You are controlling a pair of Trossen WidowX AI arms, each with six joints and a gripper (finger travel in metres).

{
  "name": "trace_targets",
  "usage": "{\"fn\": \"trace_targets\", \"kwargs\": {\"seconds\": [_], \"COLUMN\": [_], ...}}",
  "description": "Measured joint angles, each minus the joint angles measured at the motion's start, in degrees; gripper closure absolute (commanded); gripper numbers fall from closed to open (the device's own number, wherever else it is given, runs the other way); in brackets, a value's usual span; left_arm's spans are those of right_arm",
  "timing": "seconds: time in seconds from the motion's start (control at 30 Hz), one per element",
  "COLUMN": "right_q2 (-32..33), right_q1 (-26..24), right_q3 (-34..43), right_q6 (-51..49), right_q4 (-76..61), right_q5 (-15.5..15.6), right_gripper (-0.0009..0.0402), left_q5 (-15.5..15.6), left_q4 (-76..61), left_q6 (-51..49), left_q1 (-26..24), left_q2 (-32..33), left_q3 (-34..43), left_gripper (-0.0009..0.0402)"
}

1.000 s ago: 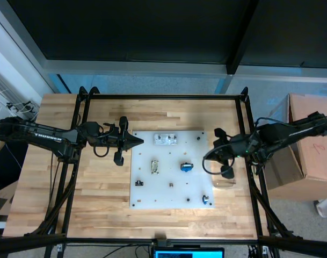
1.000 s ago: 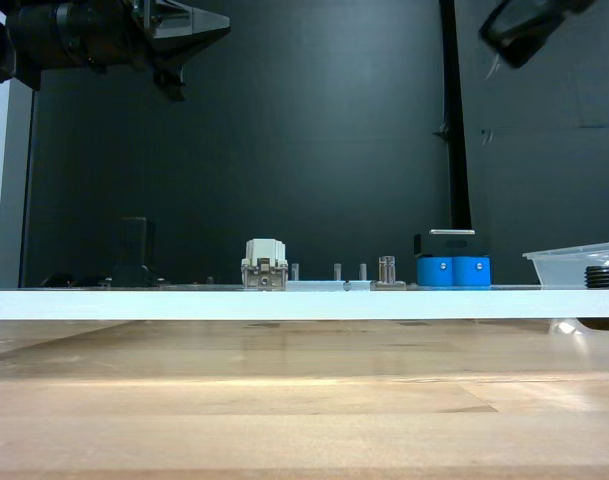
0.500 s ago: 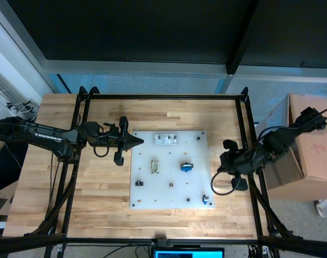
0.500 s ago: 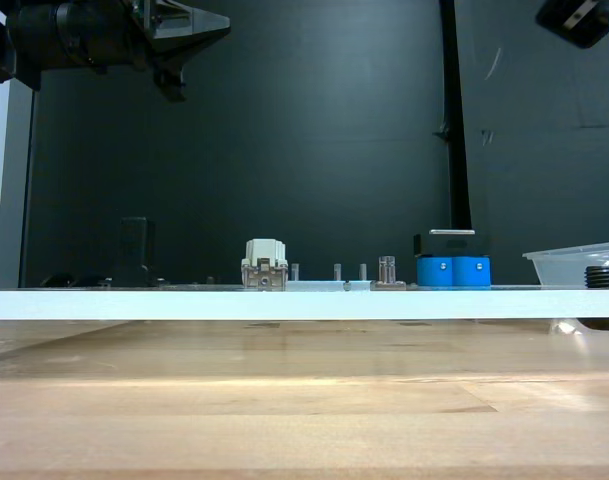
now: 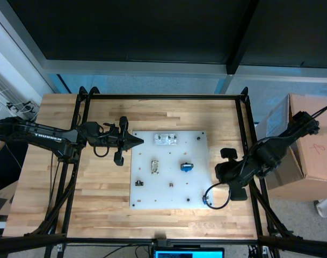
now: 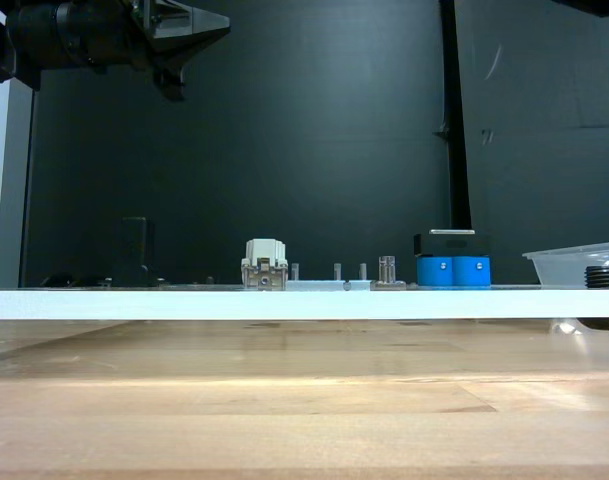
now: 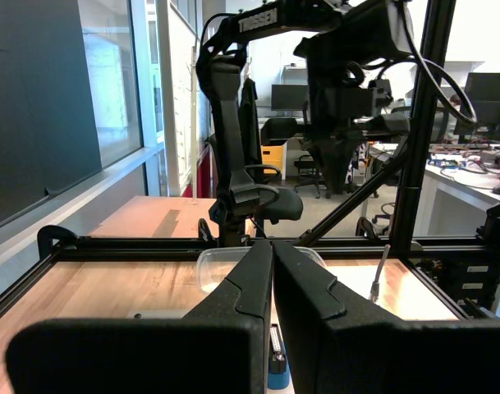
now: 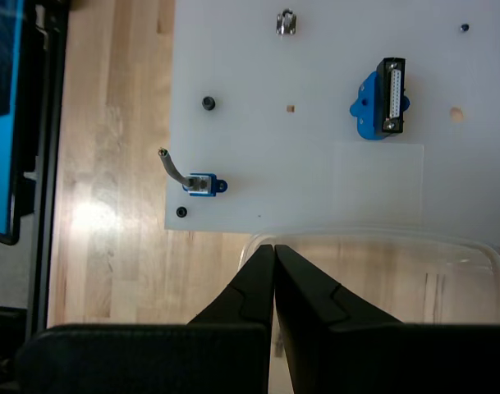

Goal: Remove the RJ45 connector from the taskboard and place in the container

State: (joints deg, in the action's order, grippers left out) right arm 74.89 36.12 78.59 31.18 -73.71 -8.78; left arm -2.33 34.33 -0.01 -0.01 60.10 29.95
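Taskboard [image 5: 171, 188] from above: RJ45 connector [image 5: 206, 200] seated at its near right corner, right gripper [image 5: 221, 172] just beside it, left gripper [image 5: 137, 141] at the left edge. Wrist views: both grippers' fingers pressed together, the right one above the container [image 8: 373, 238] rim.

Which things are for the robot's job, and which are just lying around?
For the job: RJ45 connector, likely the small blue plug seated on the white board; clear container beside it; right gripper, shut, over the container's rim; left gripper, shut, high beside the board's left edge.
Just lying about: big blue connector; beige connector; cardboard box.
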Motion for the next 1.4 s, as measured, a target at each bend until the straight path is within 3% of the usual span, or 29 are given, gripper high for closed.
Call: {"fn": "trace_targets", "kwargs": {"seconds": [0.5, 1.0, 1.4], "right_q2": [8.04, 14.99, 19.34], "right_q1": [0.31, 1.14, 2.23], "right_q3": [1.38, 0.15, -1.14], "right_q6": [0.02, 1.46, 1.6], "right_q4": [-0.42, 2.64, 6.14], "right_q5": [1.38, 1.51, 2.89], "right_gripper": [0.0384, 0.0247, 0.0215], "left_q5": [0.02, 0.0, 0.0], "left_q4": [-0.02, 0.0, 0.0], "left_q6": [0.0, 0.0, 0.0], "left_q1": [0.0, 0.0, 0.0], "left_q2": [0.0, 0.02, 0.02], "left_q3": [0.0, -0.02, 0.0], "left_gripper": [0.0393, 0.0393, 0.0393]}}
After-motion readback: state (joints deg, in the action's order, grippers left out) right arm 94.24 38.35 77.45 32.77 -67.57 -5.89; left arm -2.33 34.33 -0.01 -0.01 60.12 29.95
